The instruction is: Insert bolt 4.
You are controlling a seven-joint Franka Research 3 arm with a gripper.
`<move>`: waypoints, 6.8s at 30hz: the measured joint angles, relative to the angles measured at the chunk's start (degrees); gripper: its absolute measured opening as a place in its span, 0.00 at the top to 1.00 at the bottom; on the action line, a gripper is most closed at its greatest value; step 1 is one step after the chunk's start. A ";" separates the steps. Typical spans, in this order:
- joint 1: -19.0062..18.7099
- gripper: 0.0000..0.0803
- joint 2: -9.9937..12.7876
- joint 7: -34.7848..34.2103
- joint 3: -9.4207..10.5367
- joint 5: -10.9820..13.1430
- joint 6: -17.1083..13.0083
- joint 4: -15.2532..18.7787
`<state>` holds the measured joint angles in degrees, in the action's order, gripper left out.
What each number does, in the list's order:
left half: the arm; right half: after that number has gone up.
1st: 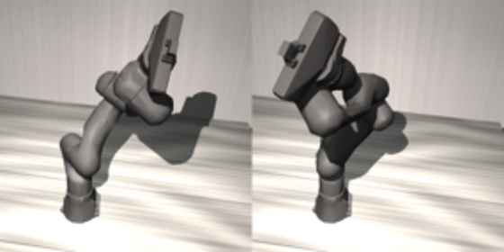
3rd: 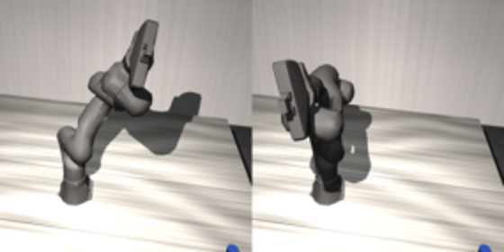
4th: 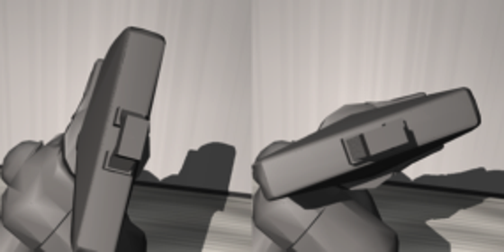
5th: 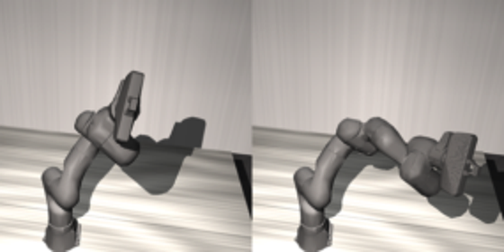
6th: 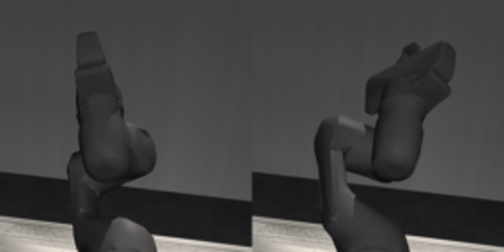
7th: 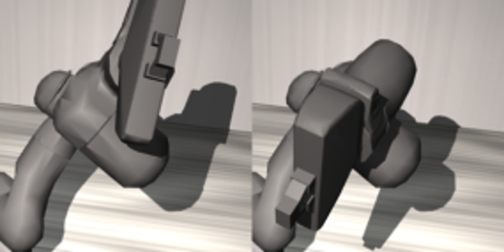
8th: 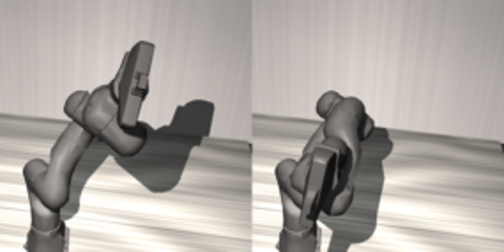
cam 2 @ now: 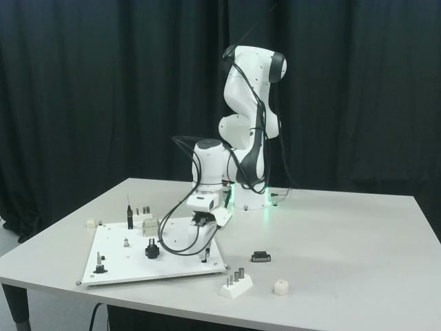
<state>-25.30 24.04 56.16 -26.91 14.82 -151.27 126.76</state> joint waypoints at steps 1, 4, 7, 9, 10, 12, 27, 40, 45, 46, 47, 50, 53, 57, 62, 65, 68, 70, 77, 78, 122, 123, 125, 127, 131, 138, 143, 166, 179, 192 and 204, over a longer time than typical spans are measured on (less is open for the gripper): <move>0.00 0.70 0.00 -0.21 0.02 -0.28 0.00 0.00; 0.00 0.70 -0.01 -0.90 0.09 -1.08 0.00 0.00; 0.00 0.70 -0.02 -1.58 0.15 -2.00 0.00 0.00; 0.00 0.70 -0.02 -1.89 0.18 -2.30 -0.01 -0.01; 0.00 0.70 -0.02 -2.00 0.18 -2.42 -0.01 -0.01; 0.01 0.70 -0.02 -2.07 0.19 -2.54 -0.03 -0.01; 0.14 0.70 0.20 -2.09 0.30 -2.57 -0.54 -0.16; 0.38 0.70 0.79 -2.09 0.34 -2.92 -0.14 -0.85; 0.51 0.70 0.89 -2.09 0.42 -3.42 0.54 -1.21; 0.57 0.70 0.92 -2.09 0.47 -3.56 0.70 -1.30; 0.67 0.70 0.95 -2.09 0.55 -3.73 0.89 -1.41; 1.05 0.70 0.99 -2.09 0.91 -4.14 1.32 -1.68; 1.49 0.70 1.00 -2.09 1.28 -4.19 1.70 -1.91; 2.19 0.70 1.05 -2.09 1.81 -4.21 2.30 -2.33; 2.75 0.70 1.06 -2.09 2.28 -4.21 2.64 -2.54; 2.84 0.70 1.05 -2.34 2.36 -4.21 2.67 -2.56; 2.84 0.70 1.05 -2.82 2.37 -4.21 2.67 -2.56; 2.84 0.70 1.05 -3.09 2.38 -4.21 2.68 -2.56; 2.84 0.70 1.03 -4.28 2.38 -4.24 2.72 -2.56; 2.84 0.70 1.03 -4.45 2.38 -4.24 2.72 -2.56; 4.48 0.70 0.83 -55.86 3.83 -3.51 3.48 -2.87; 4.54 0.70 0.82 -56.71 3.87 -3.33 3.49 -2.87; 4.65 0.70 0.81 -59.34 3.89 -2.45 3.51 -2.86; 4.78 0.70 0.79 -62.80 3.89 -1.26 3.52 -2.84; 4.94 0.70 0.75 -67.65 3.90 0.25 3.53 -2.74; 5.31 0.70 0.65 -73.07 3.89 3.37 3.53 -2.59; 5.46 0.70 0.62 -77.94 3.86 5.40 3.52 -2.51; 5.51 0.70 0.71 -105.81 3.83 7.42 3.50 -2.57; 5.46 0.70 0.73 -120.63 3.83 7.40 3.38 -2.59; 5.41 0.70 0.77 -136.76 3.83 7.32 3.21 -2.59; 5.33 0.70 0.80 -148.39 3.83 7.08 2.98 -2.58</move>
<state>-19.98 24.85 -92.22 -23.08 21.90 -148.29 124.18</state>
